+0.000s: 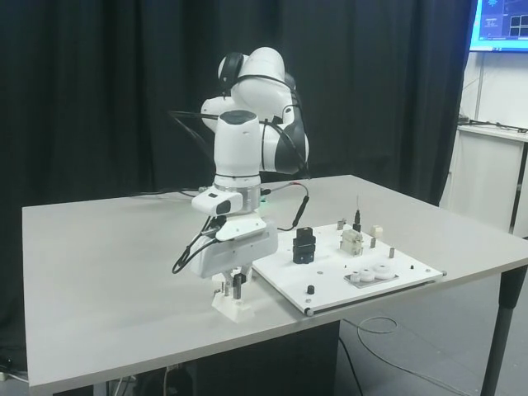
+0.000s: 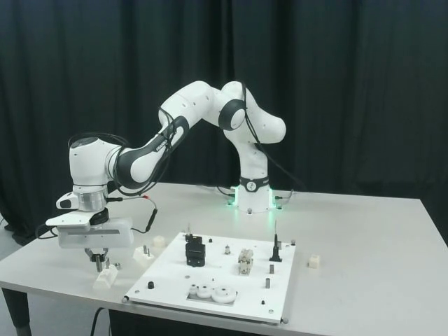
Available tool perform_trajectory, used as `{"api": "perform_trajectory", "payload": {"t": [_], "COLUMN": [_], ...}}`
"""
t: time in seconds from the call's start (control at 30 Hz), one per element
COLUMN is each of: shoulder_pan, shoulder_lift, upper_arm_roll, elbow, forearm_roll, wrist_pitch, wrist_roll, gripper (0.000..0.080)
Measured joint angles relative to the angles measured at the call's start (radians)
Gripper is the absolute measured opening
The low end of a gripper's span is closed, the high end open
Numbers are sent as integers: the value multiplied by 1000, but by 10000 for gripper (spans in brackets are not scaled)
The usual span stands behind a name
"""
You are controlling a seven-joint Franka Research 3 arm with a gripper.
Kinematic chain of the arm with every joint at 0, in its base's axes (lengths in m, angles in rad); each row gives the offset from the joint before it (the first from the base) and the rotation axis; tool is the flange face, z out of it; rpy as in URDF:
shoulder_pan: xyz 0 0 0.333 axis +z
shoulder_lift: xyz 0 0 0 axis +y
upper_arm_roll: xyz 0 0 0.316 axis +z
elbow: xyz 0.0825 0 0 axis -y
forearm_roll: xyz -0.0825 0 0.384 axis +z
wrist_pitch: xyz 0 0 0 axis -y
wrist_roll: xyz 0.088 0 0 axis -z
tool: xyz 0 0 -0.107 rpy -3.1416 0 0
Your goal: Insert round peg 4.
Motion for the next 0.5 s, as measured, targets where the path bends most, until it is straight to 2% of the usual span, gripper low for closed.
{"api": "perform_trajectory", "payload": {"t": [0.5], "shoulder_pan": [0], "shoulder_lift": [1], "upper_arm_roll": [0], "elbow": [0], "forearm_roll": [0], "wrist_pitch": [3], "wrist_roll": [7], "gripper": [152]}}
